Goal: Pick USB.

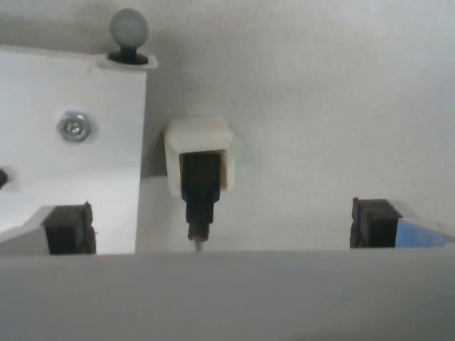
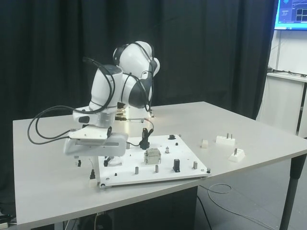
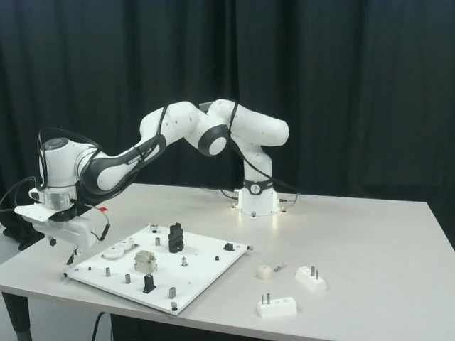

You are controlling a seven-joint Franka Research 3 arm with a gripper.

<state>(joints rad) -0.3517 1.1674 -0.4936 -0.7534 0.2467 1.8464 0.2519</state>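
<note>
The USB plug (image 1: 201,186) is black and stands in a small white holder (image 1: 200,145) on the grey table, just off the white board's (image 1: 71,142) edge. My gripper (image 1: 220,224) hangs above it, open, with one black finger pad (image 1: 69,227) over the board and the other pad (image 1: 373,222) over the table. The plug lies between the two pads and nothing is held. In the first room view the gripper (image 2: 92,164) hovers at the board's near left corner over the plug (image 2: 91,174). The second room view shows the gripper (image 3: 62,246) at the board's left end.
The white board (image 2: 158,172) carries several small black and grey fittings. A ball-headed peg (image 1: 129,32) and a nut (image 1: 74,126) sit on the board close to the holder. White blocks (image 2: 225,140) stand on the table to the right. A black cable (image 2: 36,129) loops off the wrist.
</note>
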